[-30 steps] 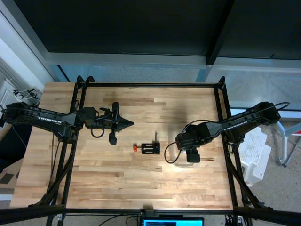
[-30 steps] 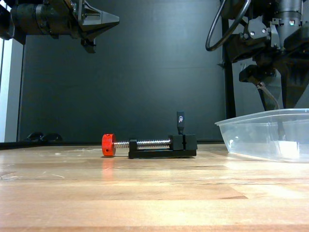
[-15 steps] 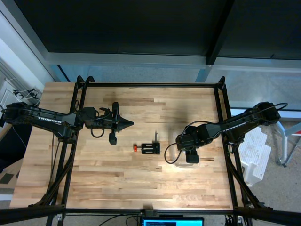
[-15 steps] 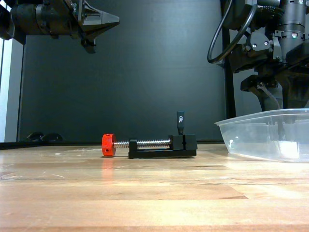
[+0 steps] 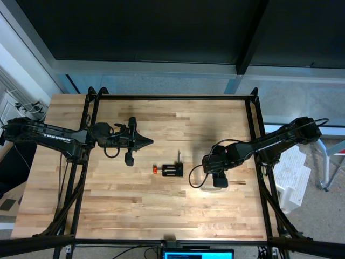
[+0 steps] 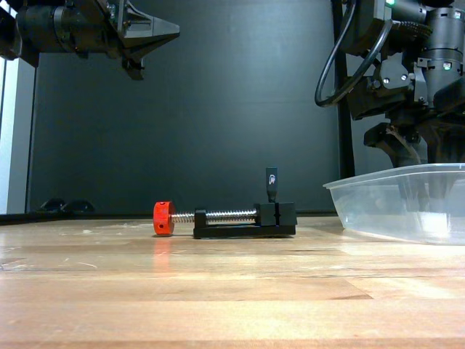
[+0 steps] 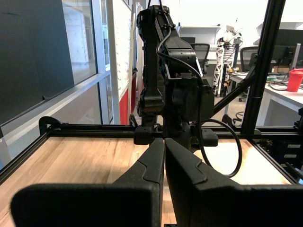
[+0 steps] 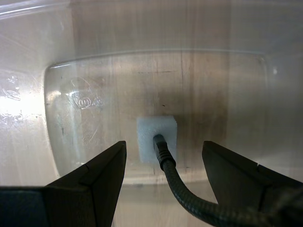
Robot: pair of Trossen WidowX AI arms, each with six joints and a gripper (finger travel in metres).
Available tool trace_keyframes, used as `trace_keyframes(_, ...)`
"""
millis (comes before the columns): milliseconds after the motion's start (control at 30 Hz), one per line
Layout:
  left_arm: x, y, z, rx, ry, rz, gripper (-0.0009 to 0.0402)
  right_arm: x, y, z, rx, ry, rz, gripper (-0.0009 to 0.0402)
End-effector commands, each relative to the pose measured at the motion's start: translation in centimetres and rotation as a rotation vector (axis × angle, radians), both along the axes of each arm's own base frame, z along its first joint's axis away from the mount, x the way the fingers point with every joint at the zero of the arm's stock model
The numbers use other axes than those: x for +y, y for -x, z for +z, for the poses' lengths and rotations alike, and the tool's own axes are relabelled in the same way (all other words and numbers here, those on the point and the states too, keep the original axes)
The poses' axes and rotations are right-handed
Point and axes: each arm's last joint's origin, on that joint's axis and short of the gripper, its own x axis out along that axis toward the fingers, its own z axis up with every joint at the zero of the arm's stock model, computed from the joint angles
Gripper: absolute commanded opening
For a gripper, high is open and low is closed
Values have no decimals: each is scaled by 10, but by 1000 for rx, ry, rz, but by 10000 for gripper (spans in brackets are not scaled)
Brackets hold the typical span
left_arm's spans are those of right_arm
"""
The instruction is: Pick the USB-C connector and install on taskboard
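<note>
- Between the spread fingers of the right gripper (image 8: 163,144) sits the USB-C connector (image 8: 159,142), a tiny dark plug at the end of a ribbed dark cable (image 8: 179,189). The gripper hangs inside the clear plastic tray (image 8: 61,94) with its jaws wide open and touching nothing.
- Just past the plug, its tip stands in a small white block (image 8: 146,137) on the tray floor, so the connector is in the tray, well apart from the taskboard.
- As I judge it, the plug is light and rigid, and small enough to twist or slip out of a loose pinch. The cable behind it looks springy and may tug it sideways. The best hold is on the stiff plug body just behind the tip, flat sides to the pads, not on the cable.
- The block is probably soft foam and could lift with the plug.
- Farther off, the taskboard (image 6: 243,222) lies on the table (image 6: 218,291), with its red-orange knob (image 6: 163,218) at one end and its thin pin (image 6: 271,183) upright.
- Farthest away, the left gripper (image 6: 174,29) hangs high over the table's left side, jaws closed on nothing.
</note>
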Motion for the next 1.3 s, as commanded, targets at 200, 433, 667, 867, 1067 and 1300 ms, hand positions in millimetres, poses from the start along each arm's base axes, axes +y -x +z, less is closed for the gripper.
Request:
trace_keyframes(200, 0, 0, 0, 0, 0, 0, 0, 0, 0, 2, -7, -1, 7, 186)
trace_keyframes(433, 0, 0, 0, 0, 0, 0, 0, 0, 0, 2, -9, -1, 7, 142)
trace_keyframes(667, 0, 0, 0, 0, 0, 0, 0, 0, 0, 2, -8, -2, 7, 102)
trace_keyframes(867, 0, 0, 0, 0, 0, 0, 0, 0, 1, 2, -4, -3, 7, 74)
trace_keyframes(1067, 0, 0, 0, 0, 0, 0, 0, 0, 1, 2, -1, -2, 7, 42)
trace_keyframes(1300, 0, 0, 0, 0, 0, 0, 0, 0, 2, 4, -5, -4, 9, 4)
